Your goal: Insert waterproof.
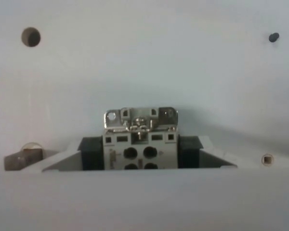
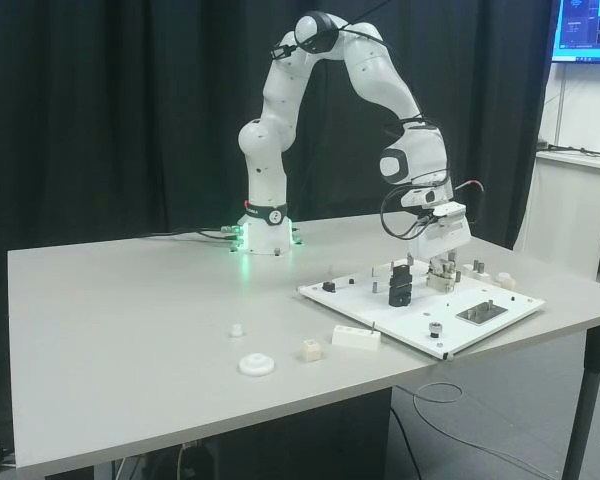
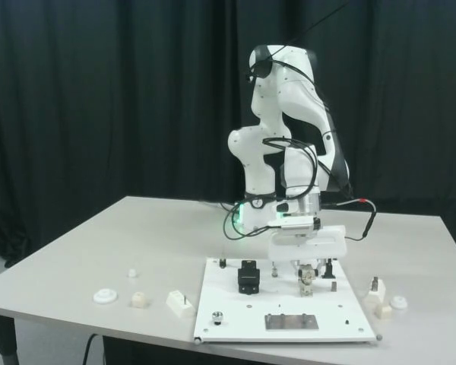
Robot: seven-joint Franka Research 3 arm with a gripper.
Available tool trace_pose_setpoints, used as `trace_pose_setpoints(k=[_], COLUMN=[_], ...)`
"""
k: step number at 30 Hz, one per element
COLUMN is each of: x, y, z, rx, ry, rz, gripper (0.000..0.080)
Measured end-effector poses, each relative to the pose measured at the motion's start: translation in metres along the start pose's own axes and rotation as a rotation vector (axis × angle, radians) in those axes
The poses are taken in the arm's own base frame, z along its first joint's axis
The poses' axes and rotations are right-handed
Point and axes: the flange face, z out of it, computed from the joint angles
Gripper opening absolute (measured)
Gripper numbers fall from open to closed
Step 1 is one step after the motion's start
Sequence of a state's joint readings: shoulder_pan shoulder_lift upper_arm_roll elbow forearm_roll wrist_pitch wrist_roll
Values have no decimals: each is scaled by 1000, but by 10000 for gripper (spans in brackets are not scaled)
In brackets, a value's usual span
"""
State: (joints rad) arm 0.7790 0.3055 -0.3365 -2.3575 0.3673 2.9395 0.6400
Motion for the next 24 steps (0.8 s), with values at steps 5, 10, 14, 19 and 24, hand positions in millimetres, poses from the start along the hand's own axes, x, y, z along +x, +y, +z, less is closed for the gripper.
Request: trace_pose_setpoints(k=[5,10,14,19,24], x=[0,0,0,0,1], y=[0,0,0,0,1], z=[0,0,0,0,0], rx=[0,1,1,1,2], ry=[1,1,1,1,1], rz=[-27,-54,-75,-91,-81], gripper=[320,320,320,320,320])
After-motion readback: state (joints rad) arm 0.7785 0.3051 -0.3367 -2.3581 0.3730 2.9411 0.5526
